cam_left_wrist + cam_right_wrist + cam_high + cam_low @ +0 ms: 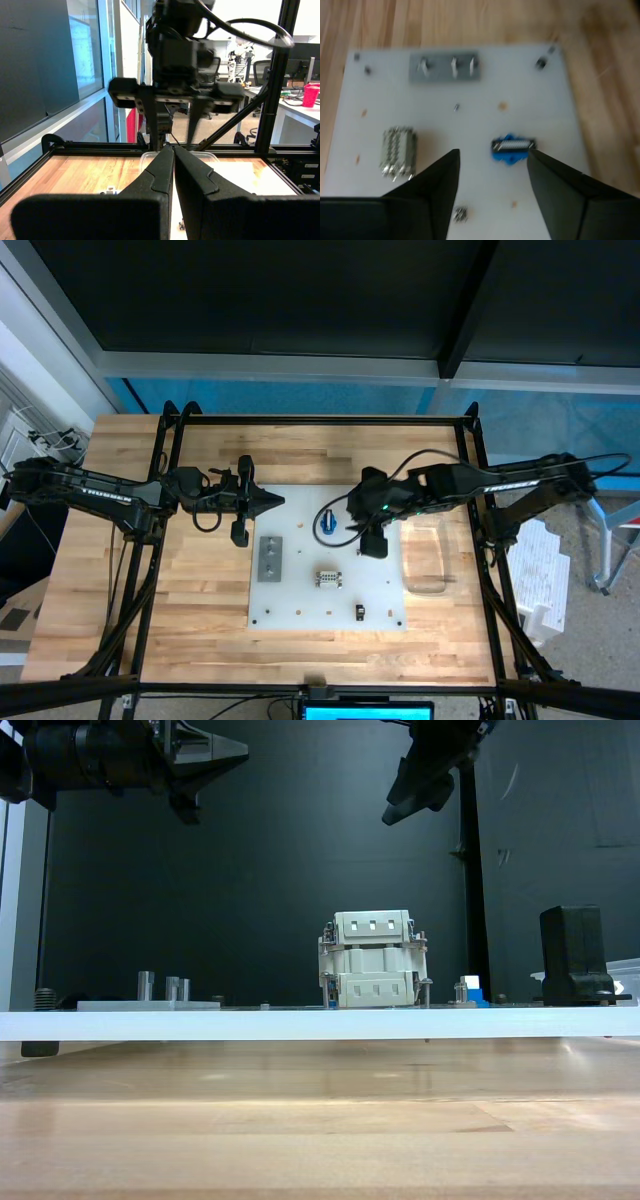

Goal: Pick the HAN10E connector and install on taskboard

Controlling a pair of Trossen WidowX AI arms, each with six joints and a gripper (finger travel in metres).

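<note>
While the HAN10E connector (327,579) stands on the near half of the taskboard (385,575), I hold nothing.
It looks rigid and dense, its smooth beige flanks liable to slip; I would pinch across the long flat sides, clear of the metal ends. Beyond it my right gripper (372,540) hovers, fingers spread; my left gripper (270,501) hangs near the board's far left corner, fingers pressed together.

I work in a robotics lab opening onto an office: a wooden table (200,580) caged by a black frame (320,421), with desks (295,107) and office chairs (259,74) beyond.
</note>
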